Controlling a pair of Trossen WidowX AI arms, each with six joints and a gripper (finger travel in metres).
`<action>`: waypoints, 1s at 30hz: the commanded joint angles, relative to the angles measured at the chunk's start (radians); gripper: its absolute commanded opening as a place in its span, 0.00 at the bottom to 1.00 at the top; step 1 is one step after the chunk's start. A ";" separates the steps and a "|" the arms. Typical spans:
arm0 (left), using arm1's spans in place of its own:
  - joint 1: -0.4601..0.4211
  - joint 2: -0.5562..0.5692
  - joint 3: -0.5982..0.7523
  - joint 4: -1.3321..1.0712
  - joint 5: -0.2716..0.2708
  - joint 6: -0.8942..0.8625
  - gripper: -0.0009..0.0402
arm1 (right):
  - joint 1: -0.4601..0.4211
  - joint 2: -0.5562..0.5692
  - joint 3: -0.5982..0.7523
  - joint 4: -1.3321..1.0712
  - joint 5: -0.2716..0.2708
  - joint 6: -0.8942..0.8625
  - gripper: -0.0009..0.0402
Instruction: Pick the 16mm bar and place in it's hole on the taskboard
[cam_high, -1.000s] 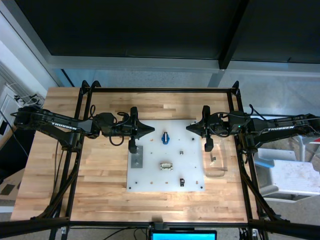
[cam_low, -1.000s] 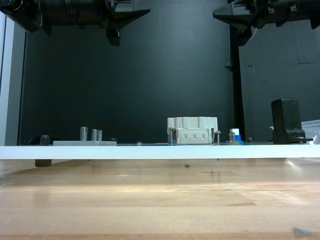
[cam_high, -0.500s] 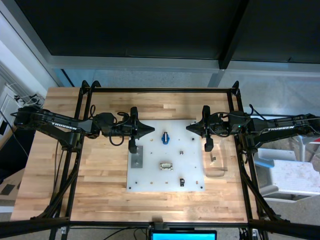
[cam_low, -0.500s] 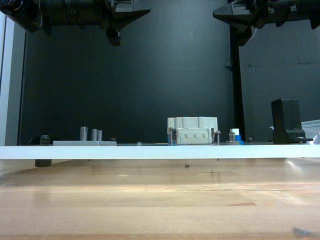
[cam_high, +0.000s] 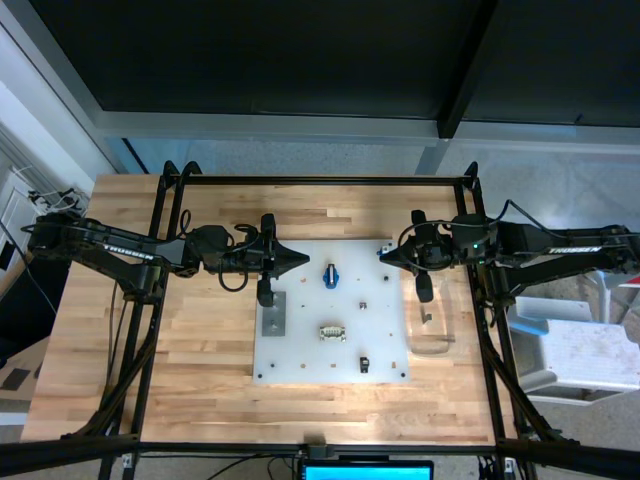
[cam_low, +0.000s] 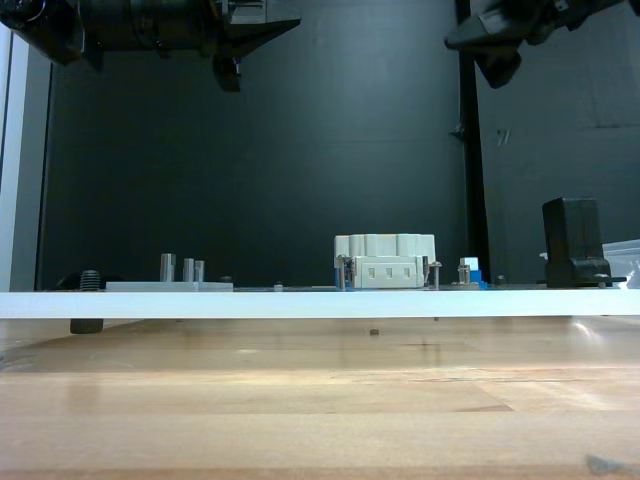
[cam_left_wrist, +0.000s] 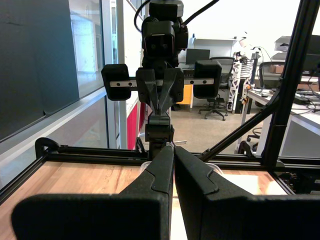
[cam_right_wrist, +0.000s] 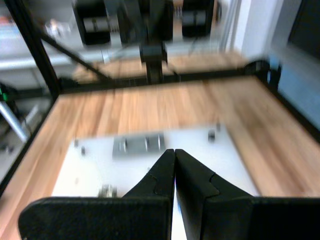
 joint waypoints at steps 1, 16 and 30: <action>0.000 0.000 0.000 0.000 0.000 0.000 0.02 | 0.002 0.025 0.064 -0.159 0.000 0.006 0.02; 0.000 0.000 0.000 0.000 0.000 0.000 0.02 | 0.020 0.206 0.307 -0.710 -0.009 0.106 0.02; 0.000 0.000 0.000 0.000 0.000 0.000 0.02 | 0.093 0.286 0.339 -0.945 -0.009 0.485 0.02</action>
